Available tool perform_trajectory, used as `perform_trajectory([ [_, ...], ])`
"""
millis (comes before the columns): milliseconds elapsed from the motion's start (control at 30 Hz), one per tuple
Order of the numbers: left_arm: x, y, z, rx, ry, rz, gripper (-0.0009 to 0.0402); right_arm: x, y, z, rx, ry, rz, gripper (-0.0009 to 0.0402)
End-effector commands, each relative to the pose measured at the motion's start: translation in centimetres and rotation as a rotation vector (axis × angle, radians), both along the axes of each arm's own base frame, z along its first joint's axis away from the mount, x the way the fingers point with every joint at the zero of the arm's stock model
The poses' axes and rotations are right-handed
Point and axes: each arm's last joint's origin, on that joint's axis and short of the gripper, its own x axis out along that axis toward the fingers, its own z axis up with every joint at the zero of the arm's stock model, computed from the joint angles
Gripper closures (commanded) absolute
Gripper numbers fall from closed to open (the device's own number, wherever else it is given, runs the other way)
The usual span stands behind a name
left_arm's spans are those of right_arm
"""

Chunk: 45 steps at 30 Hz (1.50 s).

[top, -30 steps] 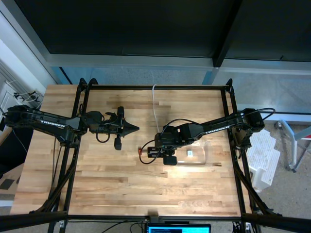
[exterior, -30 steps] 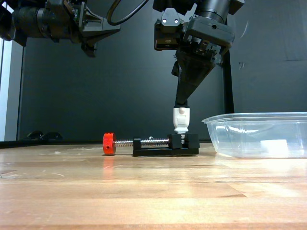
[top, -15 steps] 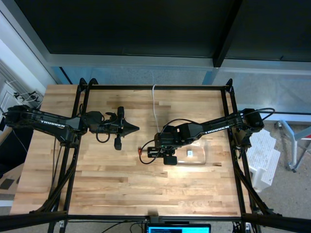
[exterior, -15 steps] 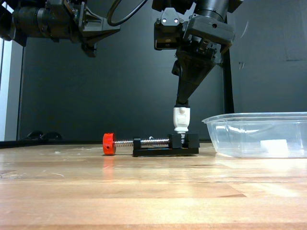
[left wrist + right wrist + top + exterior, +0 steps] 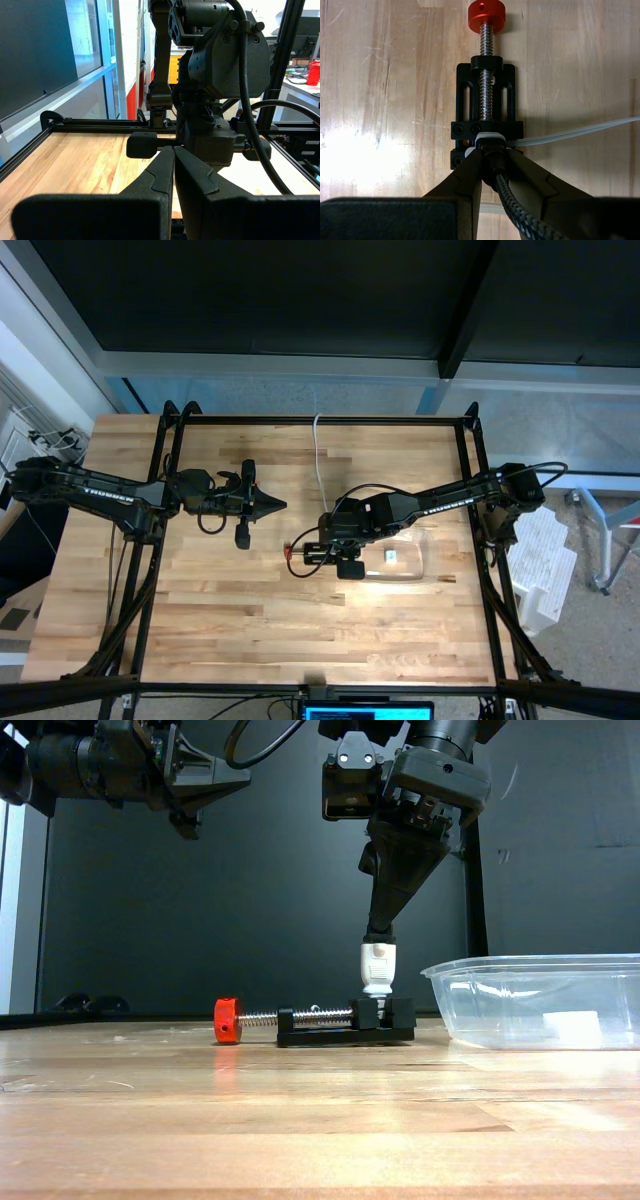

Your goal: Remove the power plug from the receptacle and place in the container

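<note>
Two fingers [image 5: 466, 175] of the right gripper [image 5: 380, 928] pinch the power plug [image 5: 491, 148] from directly above, a hold that suits a straight vertical pull. The plug, small and black with a braided cord [image 5: 512, 206], sits seated in the white socket [image 5: 377, 970] of the receptacle [image 5: 346, 1020], whose orange-red knob [image 5: 227, 1020] points left. The container [image 5: 470, 1010], clear and shallow, stands just right, allowing a short transfer. The left gripper [image 5: 276, 505] hovers well to the left, fingers pressed together, judged parked.
</note>
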Motion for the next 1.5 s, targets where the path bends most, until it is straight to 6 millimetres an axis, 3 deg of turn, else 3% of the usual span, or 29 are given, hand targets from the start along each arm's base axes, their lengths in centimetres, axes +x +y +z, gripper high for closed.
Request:
perform_trajectory([
  [33,0.0,0.0,0.0,0.0,0.0,0.0,0.0393,0.0,0.0,0.2,0.001,-0.008,0.0,0.0393],
  [933,0.0,0.0,0.0,0.0,0.0,0.0,0.0393,-1.3,-0.1,1.8,0.004,-0.003,-0.008,0.0393],
  [1233,0.0,0.0,0.0,0.0,0.0,0.0,0.0393,-3.9,-0.1,2.4,0.01,-0.013,-0.008,0.0393],
  [1500,0.0,0.0,0.0,0.0,0.0,0.0,0.0393,-7.0,0.1,1.4,0.016,-0.049,0.01,0.0393],
])
